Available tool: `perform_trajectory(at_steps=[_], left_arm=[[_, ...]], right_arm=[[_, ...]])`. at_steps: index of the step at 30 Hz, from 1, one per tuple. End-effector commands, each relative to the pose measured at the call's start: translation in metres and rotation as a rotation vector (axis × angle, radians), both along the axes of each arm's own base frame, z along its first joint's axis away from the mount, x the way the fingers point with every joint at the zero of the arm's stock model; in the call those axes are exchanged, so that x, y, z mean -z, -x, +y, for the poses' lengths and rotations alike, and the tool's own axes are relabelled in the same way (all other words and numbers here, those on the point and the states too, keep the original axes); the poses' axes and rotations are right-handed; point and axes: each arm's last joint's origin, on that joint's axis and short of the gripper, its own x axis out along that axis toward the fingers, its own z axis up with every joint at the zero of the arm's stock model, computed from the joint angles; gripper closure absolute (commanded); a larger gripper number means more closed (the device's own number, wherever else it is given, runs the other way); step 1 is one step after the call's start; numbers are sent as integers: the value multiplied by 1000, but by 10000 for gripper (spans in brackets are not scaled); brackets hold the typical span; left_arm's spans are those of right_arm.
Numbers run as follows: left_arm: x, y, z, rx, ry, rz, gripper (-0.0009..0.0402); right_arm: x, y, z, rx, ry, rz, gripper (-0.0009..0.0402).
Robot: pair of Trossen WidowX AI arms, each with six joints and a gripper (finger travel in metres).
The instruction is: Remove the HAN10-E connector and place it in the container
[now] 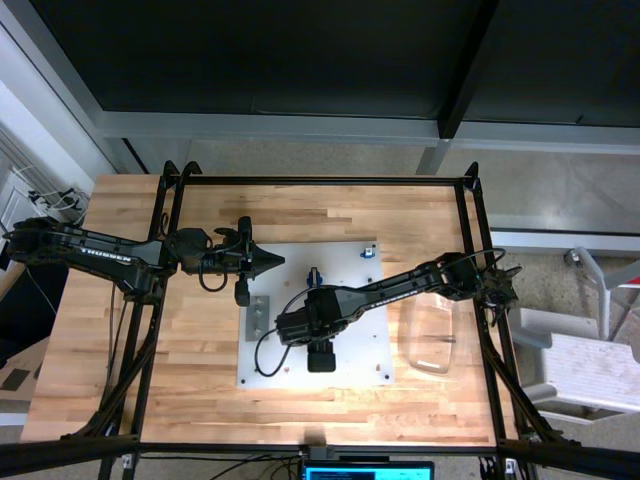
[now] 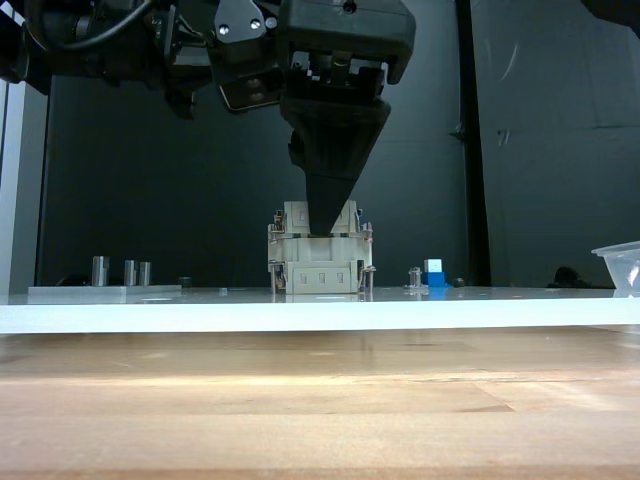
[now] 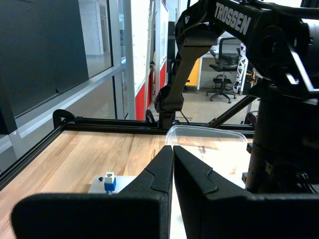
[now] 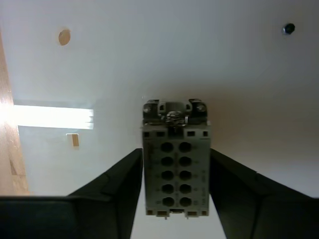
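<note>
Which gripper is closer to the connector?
Right. The right gripper clamps the connector; the left gripper, shut, hovers apart over the far left of the board.

Blue block (image 2: 433, 281) on white board (image 1: 362, 345)

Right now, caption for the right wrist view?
Right gripper clamps HAN10-E connector on the board; left gripper hovers shut over its far-left corner.

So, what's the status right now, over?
Right gripper shut on HAN10-E connector, on the white board. Left gripper shut, parked above board's far left. Nothing between connector and container.
</note>
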Motion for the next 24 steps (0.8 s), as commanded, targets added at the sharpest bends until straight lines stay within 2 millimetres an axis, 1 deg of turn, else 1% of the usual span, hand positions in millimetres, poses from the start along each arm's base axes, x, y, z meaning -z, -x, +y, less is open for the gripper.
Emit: perform_trajectory(at_steps=[1,7,11,16,24], left_arm=[[0,0,0,0,0,0,393],[0,0,0,0,0,0,393],[0,0,0,0,0,0,393],[0,0,0,0,0,0,393],[0,0,0,0,0,-1,393]], right_arm=[[0,0,1,-1,-6,-2,270],[-1,0,1,-1,-7,-2,318],[-1,0,1,-1,-7,-2,338],[-3,1,1,-2,-8,-5,350],[-17,6,0,-1,-13,-27,350]])
